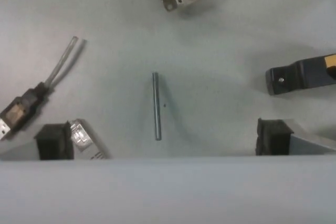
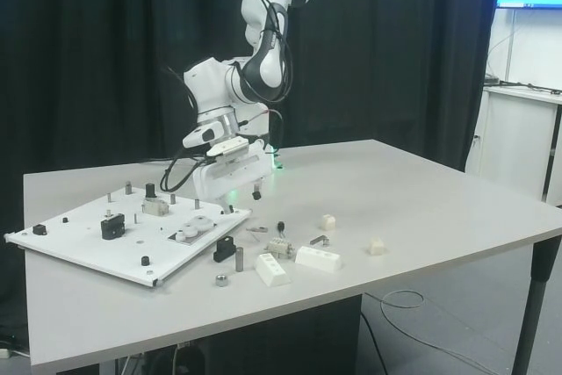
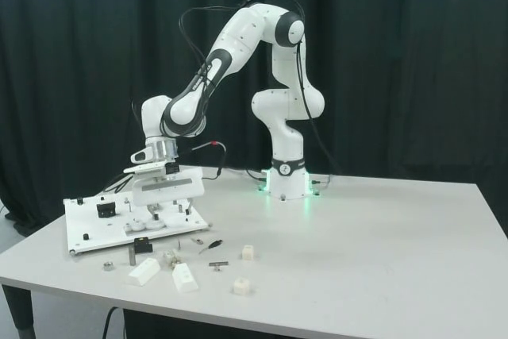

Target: Remove round peg 2.

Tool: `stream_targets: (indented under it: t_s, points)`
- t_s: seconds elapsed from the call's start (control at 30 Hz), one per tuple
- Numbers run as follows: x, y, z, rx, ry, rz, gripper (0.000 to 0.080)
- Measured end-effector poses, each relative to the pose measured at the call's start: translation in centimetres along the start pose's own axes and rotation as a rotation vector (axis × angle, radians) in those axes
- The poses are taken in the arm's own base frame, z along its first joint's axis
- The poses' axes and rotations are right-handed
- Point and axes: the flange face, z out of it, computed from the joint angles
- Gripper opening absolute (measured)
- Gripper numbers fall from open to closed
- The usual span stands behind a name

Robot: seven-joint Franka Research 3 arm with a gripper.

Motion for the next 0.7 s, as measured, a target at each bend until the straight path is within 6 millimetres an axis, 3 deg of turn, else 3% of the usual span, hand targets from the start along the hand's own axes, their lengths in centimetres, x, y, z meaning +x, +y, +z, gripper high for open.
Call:
stream_targets:
  t_s: [0.1,0.13,0.7]
  points:
    - [0.05,-0.01,-0.03,-0.004,0.005,0.000,0.0638]
    - [0.06,-0.01,-0.03,-0.005,0.006,0.000,0.0793]
    - [0.14,0.03,0.06,-0.020,0.012,-0.029,0.0800]
